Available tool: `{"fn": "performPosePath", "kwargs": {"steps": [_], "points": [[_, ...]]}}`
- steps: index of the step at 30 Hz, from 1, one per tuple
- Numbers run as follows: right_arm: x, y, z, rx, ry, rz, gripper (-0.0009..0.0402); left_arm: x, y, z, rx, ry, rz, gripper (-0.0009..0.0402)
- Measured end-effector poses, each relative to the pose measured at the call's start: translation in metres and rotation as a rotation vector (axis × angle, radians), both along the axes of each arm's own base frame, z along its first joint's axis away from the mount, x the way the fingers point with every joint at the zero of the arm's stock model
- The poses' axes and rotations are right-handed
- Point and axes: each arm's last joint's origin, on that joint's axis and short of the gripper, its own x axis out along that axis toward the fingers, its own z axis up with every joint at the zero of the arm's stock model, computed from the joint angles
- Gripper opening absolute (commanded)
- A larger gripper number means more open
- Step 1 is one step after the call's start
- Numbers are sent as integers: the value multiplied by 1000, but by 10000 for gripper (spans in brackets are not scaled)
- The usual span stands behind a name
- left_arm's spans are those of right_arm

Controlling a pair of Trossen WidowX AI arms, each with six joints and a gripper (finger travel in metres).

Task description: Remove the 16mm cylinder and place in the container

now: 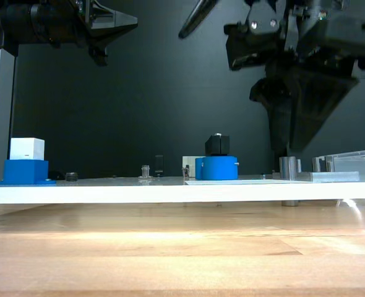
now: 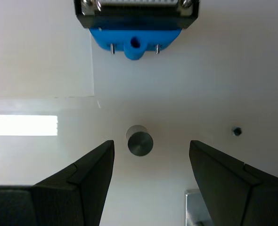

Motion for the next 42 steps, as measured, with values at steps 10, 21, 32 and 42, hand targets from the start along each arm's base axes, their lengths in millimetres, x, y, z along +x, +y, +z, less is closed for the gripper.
{"fn": "performPosePath", "kwargs": {"steps": [10,21,32,42], "points": [[4,2,-17,4,16,4,198,0,0,0,0,0,0,0],[5,2,-16,5,12,5,127,0,0,0,0,0,0,0],[5,2,-16,11,10,7,38,0,0,0,0,0,0,0],[0,0,1,23,-31,12,1,0,0,0,0,0,0,0]]}}
